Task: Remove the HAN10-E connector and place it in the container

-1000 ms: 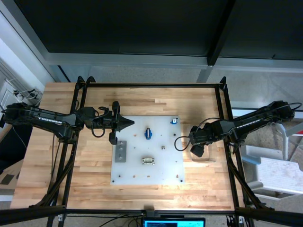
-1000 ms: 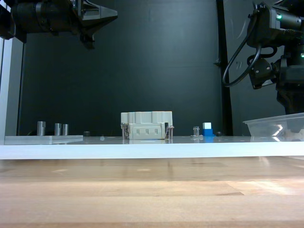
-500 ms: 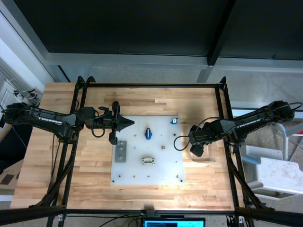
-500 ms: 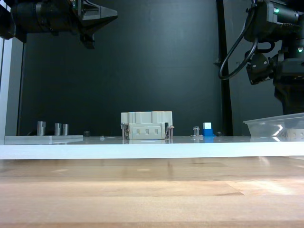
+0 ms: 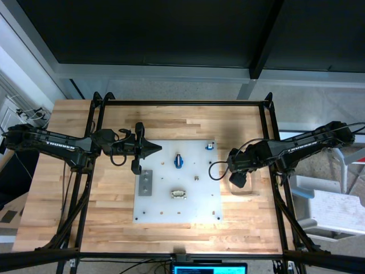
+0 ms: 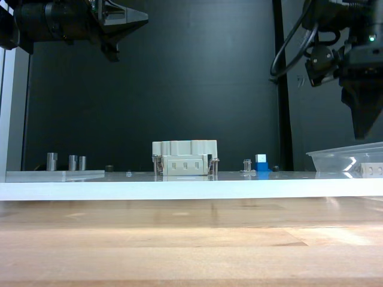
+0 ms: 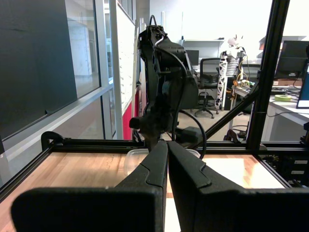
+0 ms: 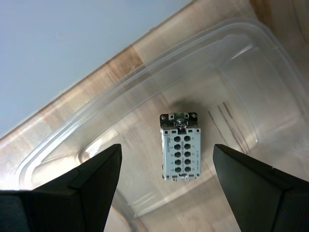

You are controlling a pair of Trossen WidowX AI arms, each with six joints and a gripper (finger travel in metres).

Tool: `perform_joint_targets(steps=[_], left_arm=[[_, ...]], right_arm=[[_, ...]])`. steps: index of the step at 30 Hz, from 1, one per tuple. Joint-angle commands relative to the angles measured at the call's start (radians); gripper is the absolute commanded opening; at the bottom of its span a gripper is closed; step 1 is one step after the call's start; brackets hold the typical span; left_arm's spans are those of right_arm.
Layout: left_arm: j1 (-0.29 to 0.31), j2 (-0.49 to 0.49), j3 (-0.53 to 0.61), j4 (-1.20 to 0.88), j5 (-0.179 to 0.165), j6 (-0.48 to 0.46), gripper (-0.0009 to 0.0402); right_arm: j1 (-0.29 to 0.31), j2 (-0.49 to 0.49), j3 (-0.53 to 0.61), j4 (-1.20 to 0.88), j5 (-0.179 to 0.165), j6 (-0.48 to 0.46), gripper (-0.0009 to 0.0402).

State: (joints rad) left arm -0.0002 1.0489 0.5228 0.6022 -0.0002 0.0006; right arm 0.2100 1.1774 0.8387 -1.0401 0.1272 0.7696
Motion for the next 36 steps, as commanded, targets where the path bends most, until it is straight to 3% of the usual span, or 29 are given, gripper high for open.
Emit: perform_joint_targets(steps=[1, 14, 36], left_arm=[[0.0, 0.0, 0.0, 0.0, 0.0, 0.0, 0.0], [0.0, 0.0, 0.0, 0.0, 0.0, 0.0, 0.0], [0.0, 0.0, 0.0, 0.0, 0.0, 0.0, 0.0]], right_arm=[[0.0, 0.0, 0.026, -0.031, 0.0, 0.003, 0.0258], [0.0, 0.0, 0.054, -0.069, 0.0, 0.0, 0.0216], [0.0, 0.0, 0.054, -0.069, 0.003, 0.0, 0.0181]])
